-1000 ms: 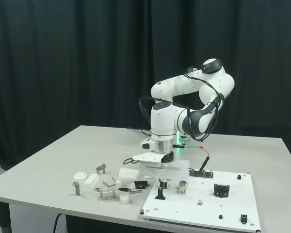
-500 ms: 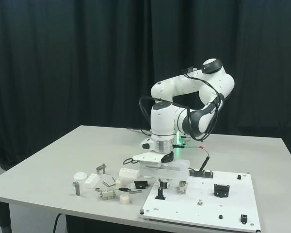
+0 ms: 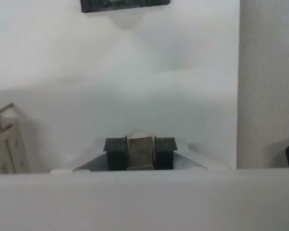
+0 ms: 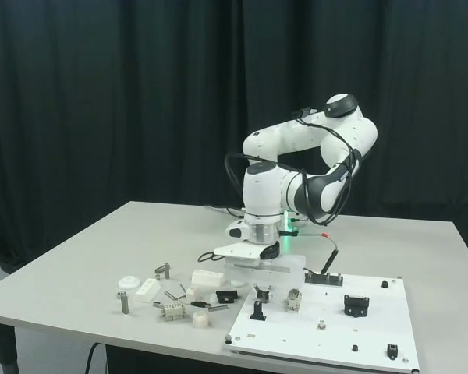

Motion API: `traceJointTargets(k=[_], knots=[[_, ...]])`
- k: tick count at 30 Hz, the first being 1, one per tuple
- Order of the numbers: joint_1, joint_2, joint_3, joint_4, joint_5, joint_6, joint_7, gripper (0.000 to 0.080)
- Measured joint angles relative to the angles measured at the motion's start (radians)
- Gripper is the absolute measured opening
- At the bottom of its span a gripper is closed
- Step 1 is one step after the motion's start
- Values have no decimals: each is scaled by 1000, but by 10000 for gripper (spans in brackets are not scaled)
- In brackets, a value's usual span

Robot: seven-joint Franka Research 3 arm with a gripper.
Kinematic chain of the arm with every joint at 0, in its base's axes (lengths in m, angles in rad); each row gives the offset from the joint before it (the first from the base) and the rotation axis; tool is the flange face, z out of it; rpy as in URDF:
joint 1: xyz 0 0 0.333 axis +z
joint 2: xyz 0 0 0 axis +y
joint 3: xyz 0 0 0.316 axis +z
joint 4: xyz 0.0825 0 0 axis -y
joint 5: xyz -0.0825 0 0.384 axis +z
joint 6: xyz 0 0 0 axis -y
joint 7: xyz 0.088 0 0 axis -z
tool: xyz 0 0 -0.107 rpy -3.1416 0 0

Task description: Remove round peg 3.

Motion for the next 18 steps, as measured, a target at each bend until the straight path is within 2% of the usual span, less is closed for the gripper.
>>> traceJointTargets(k=[10,18], knots=[[14,-1,-23,0,-21,-8,0,114],[29,-2,-63,0,-41,-31,6,113]])
